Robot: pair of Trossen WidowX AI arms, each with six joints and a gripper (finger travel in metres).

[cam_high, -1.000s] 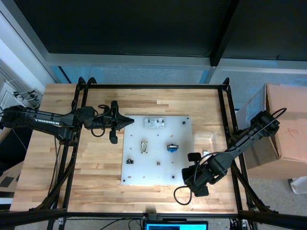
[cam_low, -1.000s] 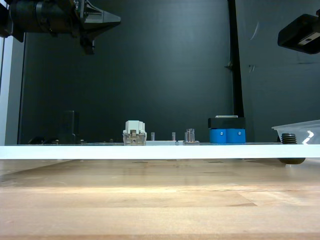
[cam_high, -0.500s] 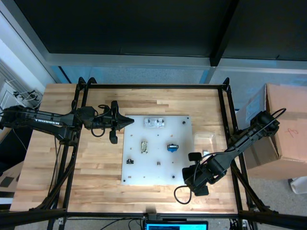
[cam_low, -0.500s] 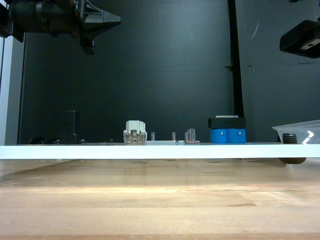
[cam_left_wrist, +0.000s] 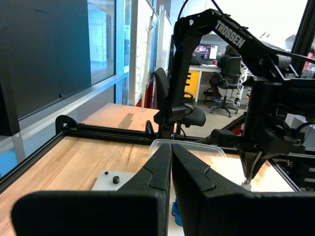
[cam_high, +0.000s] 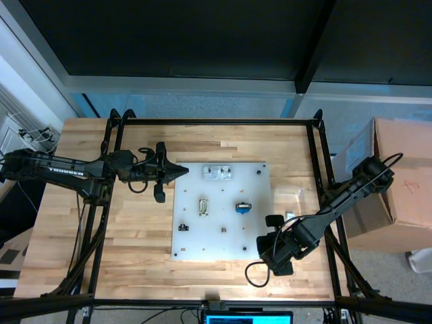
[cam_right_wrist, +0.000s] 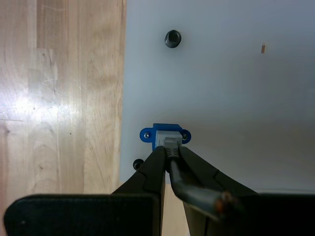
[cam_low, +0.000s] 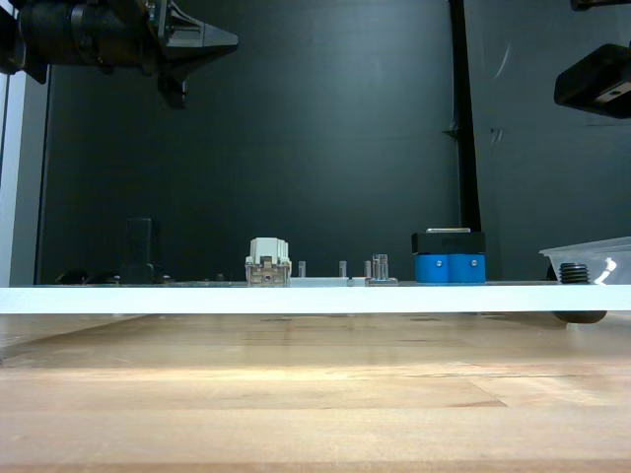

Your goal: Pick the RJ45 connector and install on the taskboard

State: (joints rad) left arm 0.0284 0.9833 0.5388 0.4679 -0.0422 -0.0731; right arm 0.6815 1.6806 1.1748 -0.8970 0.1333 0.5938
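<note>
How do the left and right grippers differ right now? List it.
The left gripper is shut on nothing; the right gripper is shut on the RJ45 connector, held clear of its blue seat. The left gripper points level at the taskboard's left edge; the right gripper points down by its near right corner. Both hang well above the board.

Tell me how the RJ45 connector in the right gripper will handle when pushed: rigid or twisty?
The RJ45 connector is probably rigid and light: a small plug pinched in the right gripper. Its cable looks bendy and may tug it askew. The left gripper hangs shut beside the board.
</note>
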